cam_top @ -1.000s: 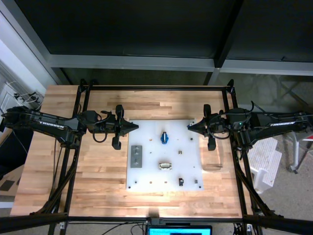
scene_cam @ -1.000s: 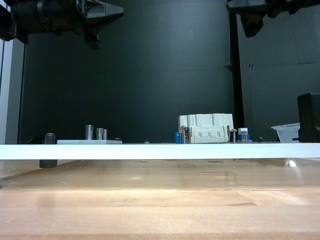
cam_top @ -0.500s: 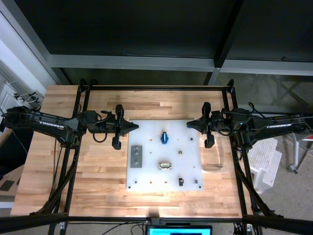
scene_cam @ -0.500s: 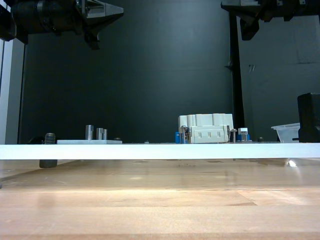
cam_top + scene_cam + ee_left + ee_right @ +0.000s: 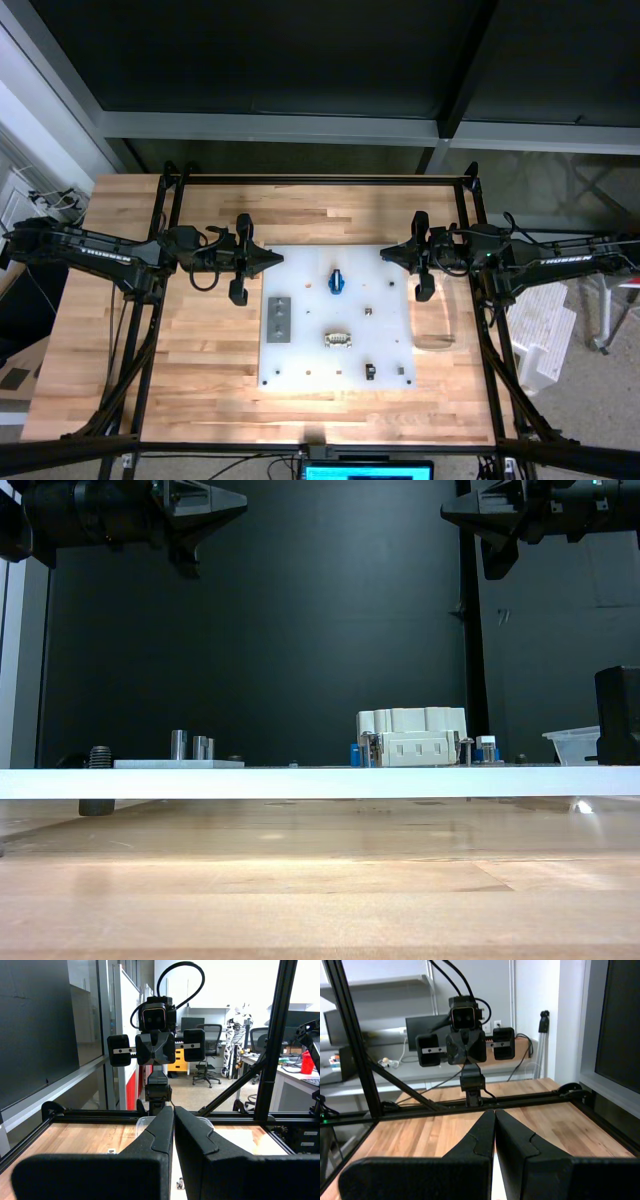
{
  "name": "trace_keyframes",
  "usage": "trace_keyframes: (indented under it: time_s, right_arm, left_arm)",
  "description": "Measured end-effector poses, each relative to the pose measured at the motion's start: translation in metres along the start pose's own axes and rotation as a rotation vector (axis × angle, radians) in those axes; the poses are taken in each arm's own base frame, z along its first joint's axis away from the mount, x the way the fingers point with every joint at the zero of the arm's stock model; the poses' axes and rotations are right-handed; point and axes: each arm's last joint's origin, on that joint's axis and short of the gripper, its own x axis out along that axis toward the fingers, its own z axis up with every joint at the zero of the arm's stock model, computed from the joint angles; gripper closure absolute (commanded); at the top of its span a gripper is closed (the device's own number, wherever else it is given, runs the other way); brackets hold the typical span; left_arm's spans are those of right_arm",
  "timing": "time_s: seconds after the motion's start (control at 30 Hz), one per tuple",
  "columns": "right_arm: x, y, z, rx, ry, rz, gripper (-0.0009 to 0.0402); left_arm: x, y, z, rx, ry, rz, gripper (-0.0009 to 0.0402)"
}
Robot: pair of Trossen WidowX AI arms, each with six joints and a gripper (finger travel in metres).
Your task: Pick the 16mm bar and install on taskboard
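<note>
The left gripper (image 5: 278, 259) hangs high over the far left corner of the task board (image 5: 300, 372), and the right gripper (image 5: 387, 254) high over its far right corner; each is clenched on nothing, the fingers (image 5: 155, 1135) meeting along one seam in the wrist views; neither holds the 16mm bar. Where the bar lies I cannot tell; short upright pegs (image 5: 180, 744) stand on a grey plate (image 5: 278, 320) near the board's left edge, and a clear bin (image 5: 436, 325) sits on the worktop (image 5: 190, 380) just off the board's right edge, but nothing at either place can be named as the bar with confidence. The likeliest fault is a descent with the fingers not yet parted, which would knock a part over rather than take it; the pegs stand close together, so a slightly off approach could close on the wrong one; the two arms face each other along the far edge, so both reaching inward at once could bring them into contact. The low view shows how far above the board the grippers hang, and that the pegs and the white connector (image 5: 412, 737) stand proud; the high view flattens these to specks but gives their places on the board; only the wrist views show the fingers closed.
</note>
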Motion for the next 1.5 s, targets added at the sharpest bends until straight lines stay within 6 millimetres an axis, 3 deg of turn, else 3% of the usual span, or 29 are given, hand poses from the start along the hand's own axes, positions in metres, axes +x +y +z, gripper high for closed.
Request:
trace_keyframes:
  time_s: [0.4, 1.5]
  right_arm:
    - [0.01, -0.001, -0.006, 0.001, 0.022, 0.018, 0.0394]
    - [0.01, -0.001, -0.003, 0.005, -0.018, 0.019, 0.0393]
  left_arm:
    - [0.0, 0.0, 0.0, 0.0, 0.0, 0.0, 0.0393]
    - [0.0, 0.0, 0.0, 0.0, 0.0, 0.0, 0.0393]
